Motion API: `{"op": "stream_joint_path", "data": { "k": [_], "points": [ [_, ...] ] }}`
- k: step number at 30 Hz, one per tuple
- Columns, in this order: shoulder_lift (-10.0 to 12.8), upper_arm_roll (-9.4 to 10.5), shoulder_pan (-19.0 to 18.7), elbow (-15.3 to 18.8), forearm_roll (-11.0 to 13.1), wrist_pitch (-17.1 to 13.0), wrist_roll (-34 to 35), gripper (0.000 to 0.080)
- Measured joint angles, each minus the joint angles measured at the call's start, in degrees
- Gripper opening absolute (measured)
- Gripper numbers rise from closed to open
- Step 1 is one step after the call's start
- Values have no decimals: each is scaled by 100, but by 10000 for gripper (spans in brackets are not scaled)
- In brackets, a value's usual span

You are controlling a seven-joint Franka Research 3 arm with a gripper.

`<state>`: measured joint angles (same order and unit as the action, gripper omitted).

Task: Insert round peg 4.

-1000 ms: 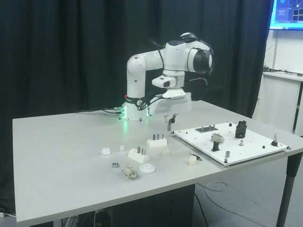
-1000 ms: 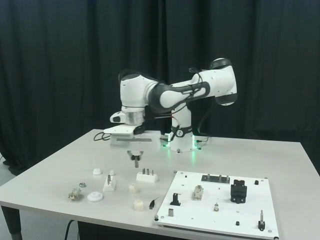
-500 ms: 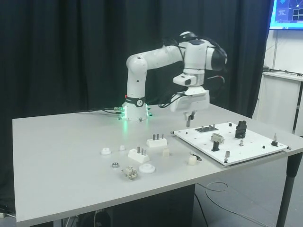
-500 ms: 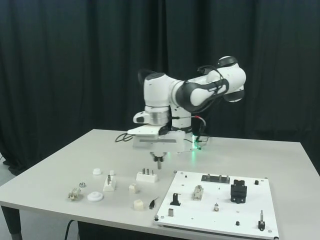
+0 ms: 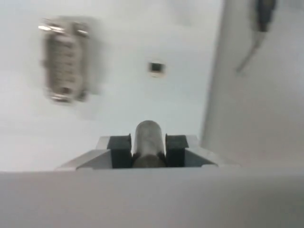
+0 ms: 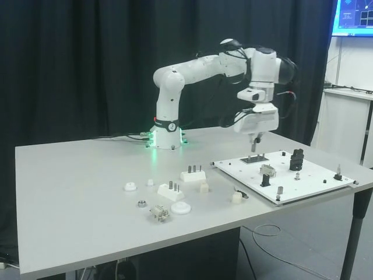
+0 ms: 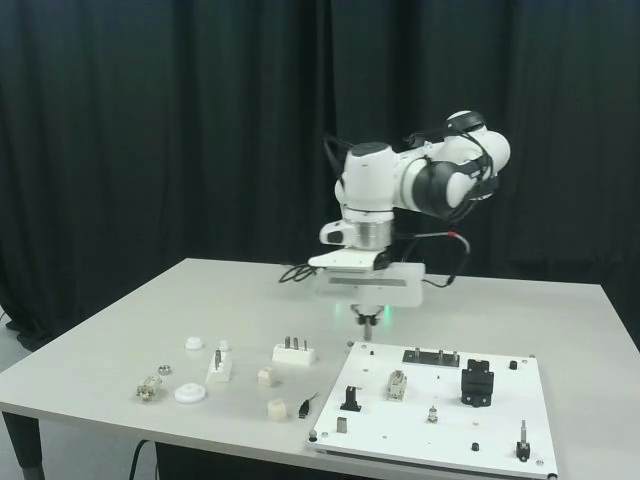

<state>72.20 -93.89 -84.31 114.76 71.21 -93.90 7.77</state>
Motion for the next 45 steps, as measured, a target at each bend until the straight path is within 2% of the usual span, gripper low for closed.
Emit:
{"op": "stream_joint_path", "data": {
  "k": [7, 21, 33, 45],
  "points": [
    [-13, 89, -316, -256, 3, -42, 655, 149],
    [-18, 397, -832, -715, -40, -83, 1930, 149],
    [-18, 592, -1264, -765, -406, -254, 2663, 149],
    [-59, 764, -1398, -749, -416, -503, 3246, 149]
  ]
}}
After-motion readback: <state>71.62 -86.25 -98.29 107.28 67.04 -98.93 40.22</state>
